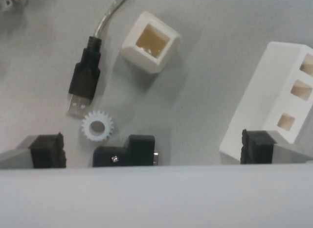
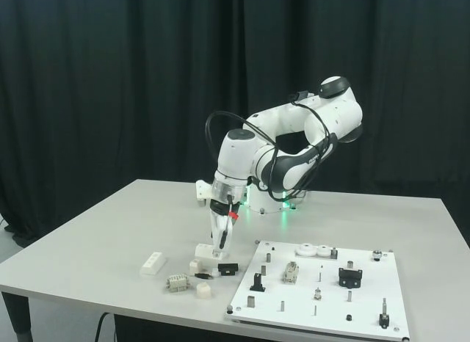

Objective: Remove Ethernet.

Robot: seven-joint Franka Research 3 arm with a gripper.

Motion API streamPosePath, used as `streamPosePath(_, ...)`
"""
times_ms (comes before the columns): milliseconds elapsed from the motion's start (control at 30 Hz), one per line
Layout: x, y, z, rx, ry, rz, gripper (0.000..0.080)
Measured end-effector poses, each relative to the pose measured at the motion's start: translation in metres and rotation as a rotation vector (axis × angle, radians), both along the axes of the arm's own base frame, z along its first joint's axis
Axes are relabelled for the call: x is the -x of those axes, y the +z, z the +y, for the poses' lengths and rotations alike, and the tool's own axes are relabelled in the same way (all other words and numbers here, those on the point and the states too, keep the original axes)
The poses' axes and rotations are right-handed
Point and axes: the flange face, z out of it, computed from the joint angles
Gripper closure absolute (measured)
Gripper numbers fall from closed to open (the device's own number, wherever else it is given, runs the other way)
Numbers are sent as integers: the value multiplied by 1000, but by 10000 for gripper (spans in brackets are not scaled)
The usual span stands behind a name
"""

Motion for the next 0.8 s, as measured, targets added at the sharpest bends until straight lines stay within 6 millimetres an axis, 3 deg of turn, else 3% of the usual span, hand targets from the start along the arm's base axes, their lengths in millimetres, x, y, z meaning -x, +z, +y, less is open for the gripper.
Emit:
streamPosePath(533, -1, 1, 1, 0, 7, -1, 3)
streamPosePath(800, -10, 4, 13, -4, 67, -2, 3)
